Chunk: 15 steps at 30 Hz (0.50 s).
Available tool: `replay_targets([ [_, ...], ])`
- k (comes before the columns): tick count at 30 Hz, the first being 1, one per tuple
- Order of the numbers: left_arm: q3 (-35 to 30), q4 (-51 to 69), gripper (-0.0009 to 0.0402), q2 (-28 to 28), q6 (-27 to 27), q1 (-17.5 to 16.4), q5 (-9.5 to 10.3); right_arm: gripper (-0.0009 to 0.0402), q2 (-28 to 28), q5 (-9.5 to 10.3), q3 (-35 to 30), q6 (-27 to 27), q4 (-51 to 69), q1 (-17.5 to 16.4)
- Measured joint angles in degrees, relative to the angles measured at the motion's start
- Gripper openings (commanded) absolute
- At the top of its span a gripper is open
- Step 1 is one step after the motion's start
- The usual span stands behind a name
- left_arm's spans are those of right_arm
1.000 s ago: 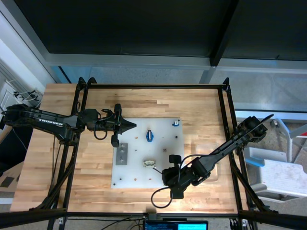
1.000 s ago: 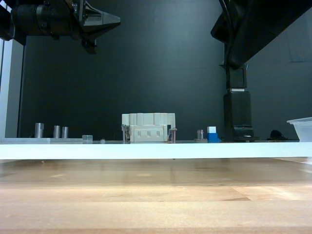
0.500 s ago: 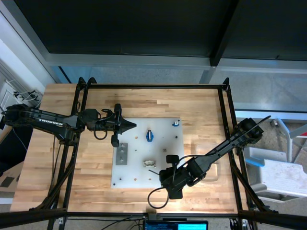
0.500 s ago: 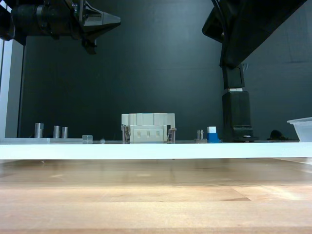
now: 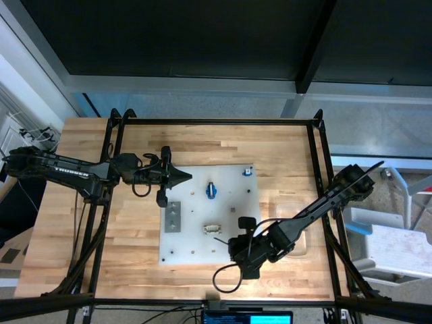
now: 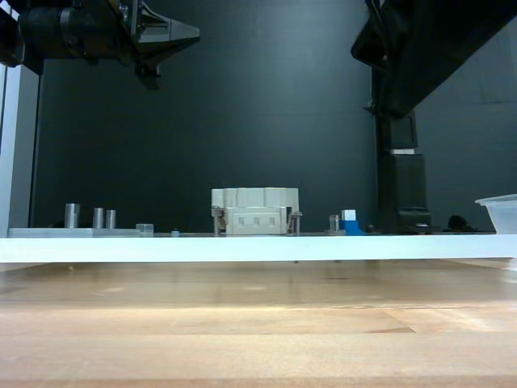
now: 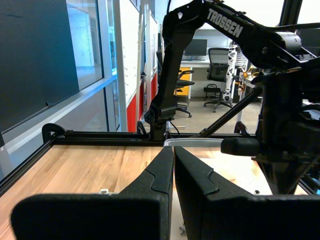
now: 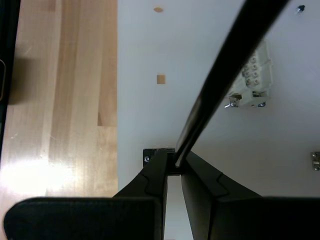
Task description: Remove the USB connector from the USB hub and place in the container
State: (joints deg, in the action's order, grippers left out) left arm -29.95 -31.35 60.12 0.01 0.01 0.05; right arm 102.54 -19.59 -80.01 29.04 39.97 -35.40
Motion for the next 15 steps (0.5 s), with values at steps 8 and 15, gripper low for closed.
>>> replay_targets([
  [8,0.00,0.00,0.0001,0.00,-0.02,0.00,0.00,0.0000,-3.48,-3.41,6.54,1.20,-9.86,-1.57],
  [15,0.00,0.00,0.0001,-0.02,0.00,0.00,0.02,0.0000,-4.07,-3.72,8.04,1.95,-11.91,-2.12],
])
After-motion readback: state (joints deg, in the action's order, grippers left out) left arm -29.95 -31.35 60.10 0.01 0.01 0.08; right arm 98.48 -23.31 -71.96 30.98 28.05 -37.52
